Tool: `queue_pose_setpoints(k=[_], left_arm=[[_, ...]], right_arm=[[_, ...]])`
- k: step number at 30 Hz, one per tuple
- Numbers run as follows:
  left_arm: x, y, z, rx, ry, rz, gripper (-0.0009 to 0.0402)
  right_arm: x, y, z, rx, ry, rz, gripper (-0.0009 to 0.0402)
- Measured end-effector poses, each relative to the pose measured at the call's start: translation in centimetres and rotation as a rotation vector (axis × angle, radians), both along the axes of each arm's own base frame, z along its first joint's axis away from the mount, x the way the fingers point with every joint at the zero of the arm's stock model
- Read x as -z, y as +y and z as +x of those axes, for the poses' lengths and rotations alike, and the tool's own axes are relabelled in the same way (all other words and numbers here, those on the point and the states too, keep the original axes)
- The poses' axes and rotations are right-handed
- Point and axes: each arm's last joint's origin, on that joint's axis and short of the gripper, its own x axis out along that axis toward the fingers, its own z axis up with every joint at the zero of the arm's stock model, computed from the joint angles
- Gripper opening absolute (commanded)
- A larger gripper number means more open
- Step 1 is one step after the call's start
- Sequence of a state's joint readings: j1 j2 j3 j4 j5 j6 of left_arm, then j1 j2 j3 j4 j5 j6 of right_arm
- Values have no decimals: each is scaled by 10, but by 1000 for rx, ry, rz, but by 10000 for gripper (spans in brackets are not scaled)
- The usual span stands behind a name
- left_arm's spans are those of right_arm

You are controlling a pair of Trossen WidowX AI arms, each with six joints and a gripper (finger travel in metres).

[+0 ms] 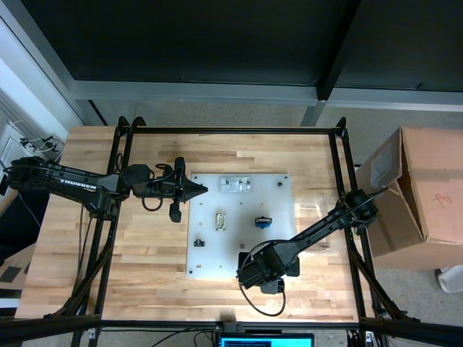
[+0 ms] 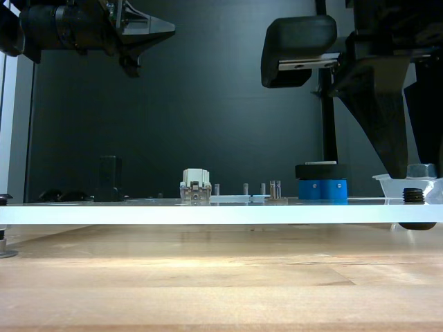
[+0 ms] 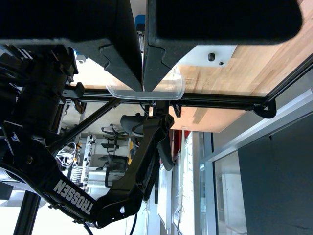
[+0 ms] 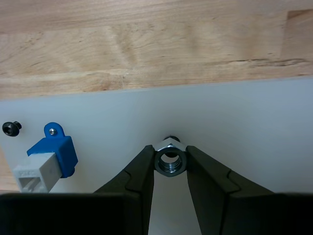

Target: Pick the M12 nut and place it on its threads and fasten

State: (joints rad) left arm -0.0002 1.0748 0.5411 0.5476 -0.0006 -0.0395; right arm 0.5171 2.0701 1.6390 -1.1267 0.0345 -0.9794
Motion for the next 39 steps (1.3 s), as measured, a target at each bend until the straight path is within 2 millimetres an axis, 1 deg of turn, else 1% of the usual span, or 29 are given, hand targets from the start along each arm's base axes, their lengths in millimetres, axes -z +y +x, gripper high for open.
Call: queue_pose_setpoints(k=[11,22,26,39], left_arm=[[0,0,0,0,0,0,0],[0,0,0,0,0,0,0],[0,0,0,0,0,0,0],[0,0,0,0,0,0,0]], right_arm=[[11,-1,-1,1,-16,6,12],[13,-2,-2,22,-13,8,12],[14,-3,-1,158,-17,14,12],[14,-7,2,857,-19,45,12]])
